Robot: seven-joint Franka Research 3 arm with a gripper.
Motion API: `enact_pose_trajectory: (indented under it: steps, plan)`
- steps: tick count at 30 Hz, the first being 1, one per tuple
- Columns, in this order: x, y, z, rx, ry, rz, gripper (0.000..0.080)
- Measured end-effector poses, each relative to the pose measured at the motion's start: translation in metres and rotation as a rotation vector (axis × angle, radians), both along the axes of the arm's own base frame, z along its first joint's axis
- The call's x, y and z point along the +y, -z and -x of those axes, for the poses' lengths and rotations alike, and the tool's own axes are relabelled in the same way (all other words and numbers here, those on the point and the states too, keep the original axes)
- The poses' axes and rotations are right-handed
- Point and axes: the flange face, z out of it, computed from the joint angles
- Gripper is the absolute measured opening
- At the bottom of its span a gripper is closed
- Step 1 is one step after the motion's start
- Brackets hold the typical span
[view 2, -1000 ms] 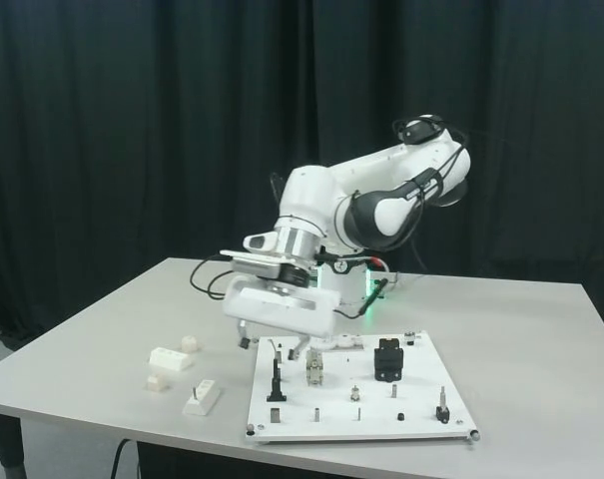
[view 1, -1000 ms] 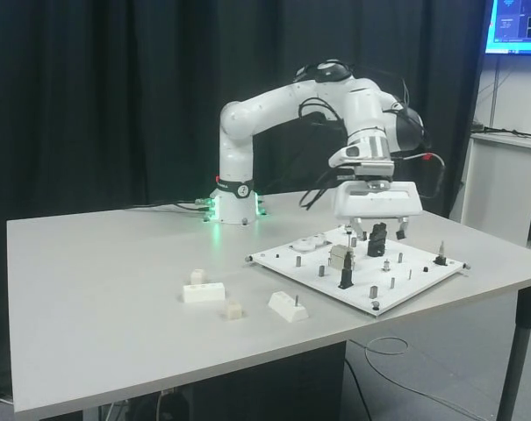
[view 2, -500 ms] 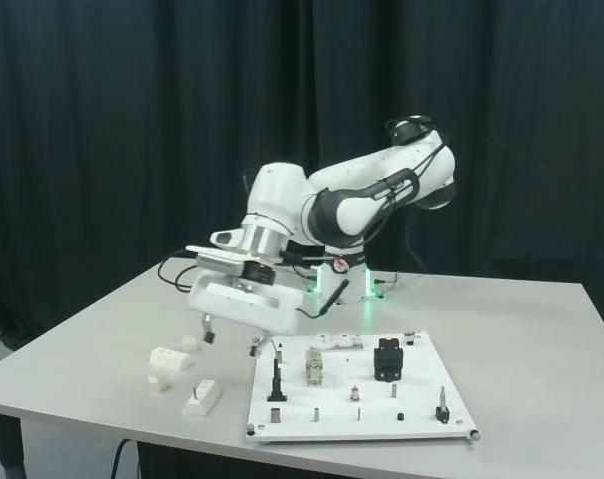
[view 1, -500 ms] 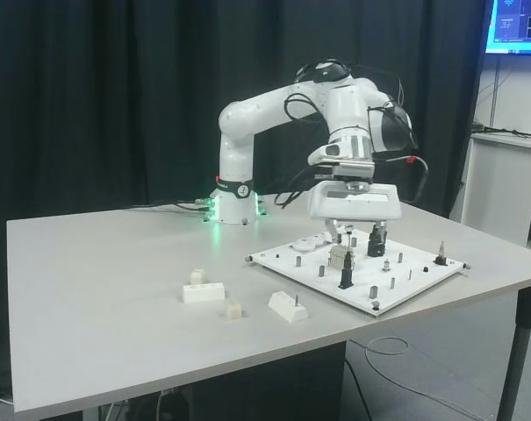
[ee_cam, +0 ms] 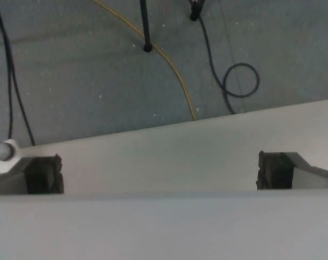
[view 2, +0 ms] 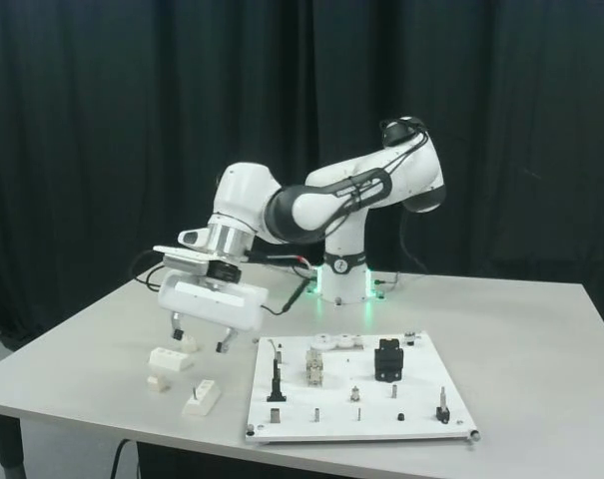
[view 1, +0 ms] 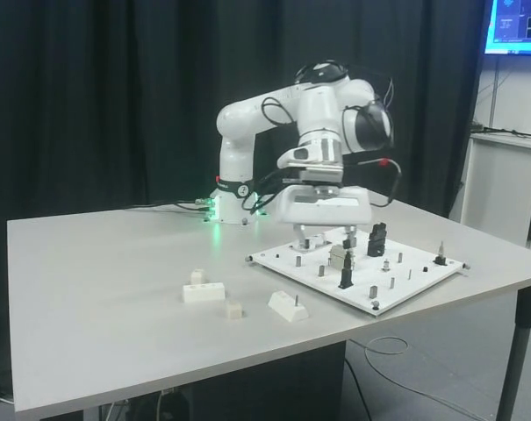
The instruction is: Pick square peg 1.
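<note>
Your tool [view 2: 199,334] hangs open and empty above the small white blocks [view 2: 170,357] near the desk [view 1: 89,289] front edge; square peg 1 is probably among them. Next, descend and align.

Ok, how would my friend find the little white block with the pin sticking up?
Find the big white board on the grey table. Four small white blocks sit just beside it; the block with the pin is the one closest to the board. Only it has a thin pin standing up from its top.
</note>
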Motion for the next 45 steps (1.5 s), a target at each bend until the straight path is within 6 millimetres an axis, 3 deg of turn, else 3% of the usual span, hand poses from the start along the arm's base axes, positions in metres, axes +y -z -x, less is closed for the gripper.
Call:
enact_pose_trajectory:
  steps: [14,45]
  plan:
    - [-0.037,0.014,0.02,-0.022,-0.112,0.045,0.08]
    - [-0.044,0.051,0.032,0.043,-0.124,-0.024,0.08]
